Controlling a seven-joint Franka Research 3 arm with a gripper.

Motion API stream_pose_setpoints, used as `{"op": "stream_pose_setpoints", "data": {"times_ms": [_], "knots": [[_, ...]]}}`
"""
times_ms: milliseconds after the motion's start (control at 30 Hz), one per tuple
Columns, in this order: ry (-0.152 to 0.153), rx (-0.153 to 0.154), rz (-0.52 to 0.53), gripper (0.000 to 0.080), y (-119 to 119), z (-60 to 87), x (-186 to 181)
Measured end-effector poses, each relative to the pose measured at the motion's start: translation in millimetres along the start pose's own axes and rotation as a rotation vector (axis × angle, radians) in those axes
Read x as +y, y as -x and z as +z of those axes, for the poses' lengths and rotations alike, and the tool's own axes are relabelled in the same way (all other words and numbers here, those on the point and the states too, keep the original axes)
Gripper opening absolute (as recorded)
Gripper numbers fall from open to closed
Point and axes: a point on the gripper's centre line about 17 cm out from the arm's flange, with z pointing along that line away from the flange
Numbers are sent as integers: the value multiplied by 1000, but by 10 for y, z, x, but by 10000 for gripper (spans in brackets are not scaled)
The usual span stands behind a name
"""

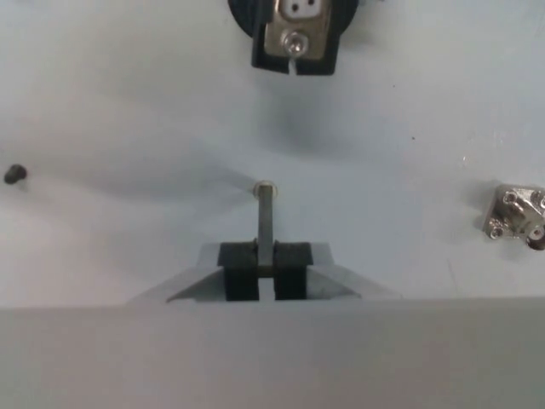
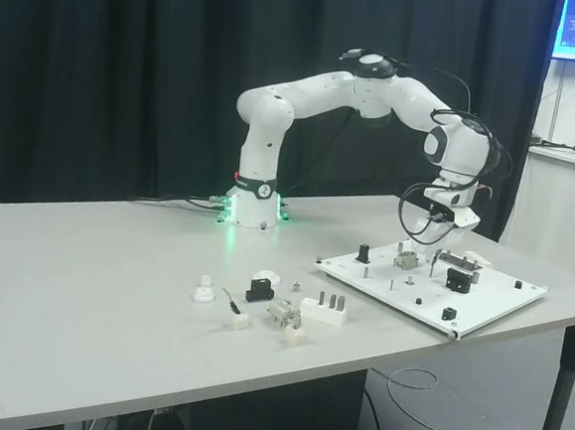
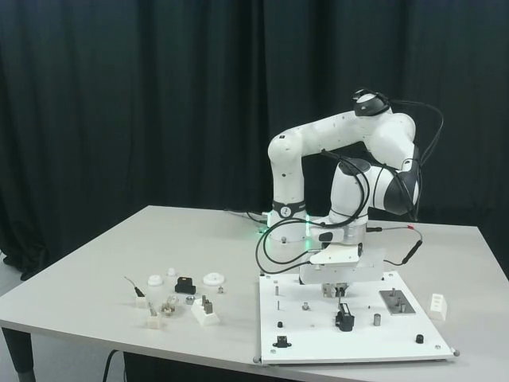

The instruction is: Insert square peg 1.

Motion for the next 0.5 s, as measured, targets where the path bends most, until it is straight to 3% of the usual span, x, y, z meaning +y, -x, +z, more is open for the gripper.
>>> {"op": "stream_pose_setpoints", "data": {"times_ms": [167,200,433,467,500], "knots": [[8,-4,1,35,11,-9,26],[9,-4,4,216,12,-13,32],[19,-6,11,216,19,-36,72],[19,-6,11,570,19,-40,76],[20,-5,12,743,18,-44,80]]}}
